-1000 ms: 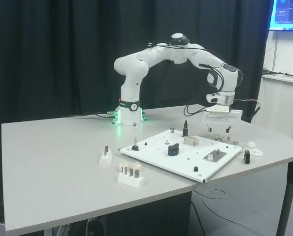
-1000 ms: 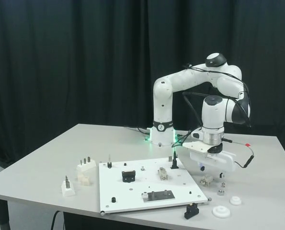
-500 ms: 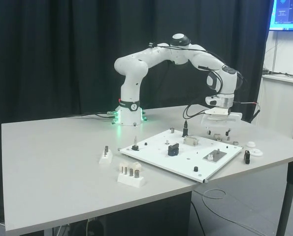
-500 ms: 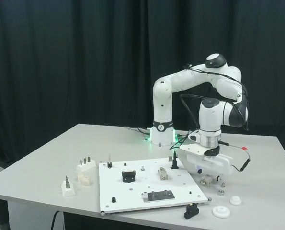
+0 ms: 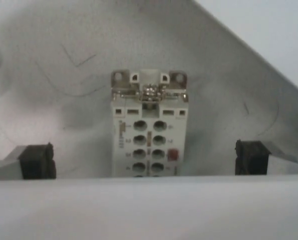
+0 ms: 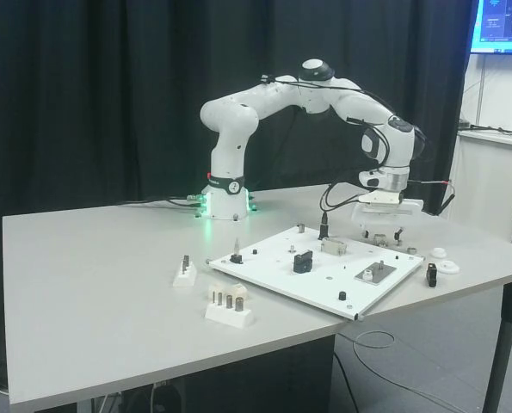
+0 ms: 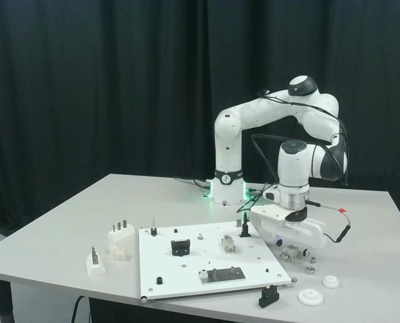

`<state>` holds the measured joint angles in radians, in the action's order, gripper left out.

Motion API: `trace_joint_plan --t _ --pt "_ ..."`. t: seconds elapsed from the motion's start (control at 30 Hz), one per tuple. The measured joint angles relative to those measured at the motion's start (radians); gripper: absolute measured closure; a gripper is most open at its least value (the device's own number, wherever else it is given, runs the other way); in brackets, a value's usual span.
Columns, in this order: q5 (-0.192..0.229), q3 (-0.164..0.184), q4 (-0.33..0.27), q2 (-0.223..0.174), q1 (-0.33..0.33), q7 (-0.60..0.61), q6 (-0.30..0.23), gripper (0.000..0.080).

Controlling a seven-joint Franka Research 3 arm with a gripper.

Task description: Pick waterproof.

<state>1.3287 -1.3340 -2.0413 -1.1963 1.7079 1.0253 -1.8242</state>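
The waterproof connector is a small white block with rows of round holes and a metal clip at one end. It lies on the grey table just off the far right edge of the white board. My gripper hangs straight above it, open, with one black pad on each side of the block and neither touching it. In the room views the gripper sits low over the connector.
The white board carries several small black and metal parts, including an upright black post near my gripper. Small nuts, two white discs and a black clip lie near the table's right front. Two white fixture blocks stand to the left.
The hand has shifted a little toward the board and the wrist has turned, so the gripper now stands centred over the connector. Nothing on the table has moved.
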Motion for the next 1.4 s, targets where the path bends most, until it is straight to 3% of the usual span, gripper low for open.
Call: trace_joint_plan --t 0.3,0.33,0.47,0.5,0.67,0.7,1.0,1.03,1.07,1.4 --pt "0.0 0.015 0.004 0.0 -0.001 -0.021 -0.017 0.0003" --pt "0.0 0.016 0.004 0.0 -0.001 -0.021 -0.018 0.0104" --pt "0.0 0.019 0.004 0.0 -0.001 -0.021 -0.023 0.0104" --pt "0.0 0.02 0.004 0.0 -0.002 -0.021 -0.024 0.0252" --pt "-0.001 0.024 0.004 0.0 -0.004 -0.022 -0.028 0.0252" --pt "-0.001 0.024 0.004 0.0 -0.005 -0.023 -0.029 0.044" --pt "-0.002 0.019 0.004 0.0 -0.005 -0.042 -0.03 0.044" --pt "-0.004 0.016 0.005 0.0 -0.005 -0.045 -0.029 0.0492" --pt "-0.005 0.012 0.005 0.001 -0.004 -0.048 -0.027 0.0492" --pt "-0.03 -0.061 0.008 0.005 0.018 -0.06 0.062 0.0491"
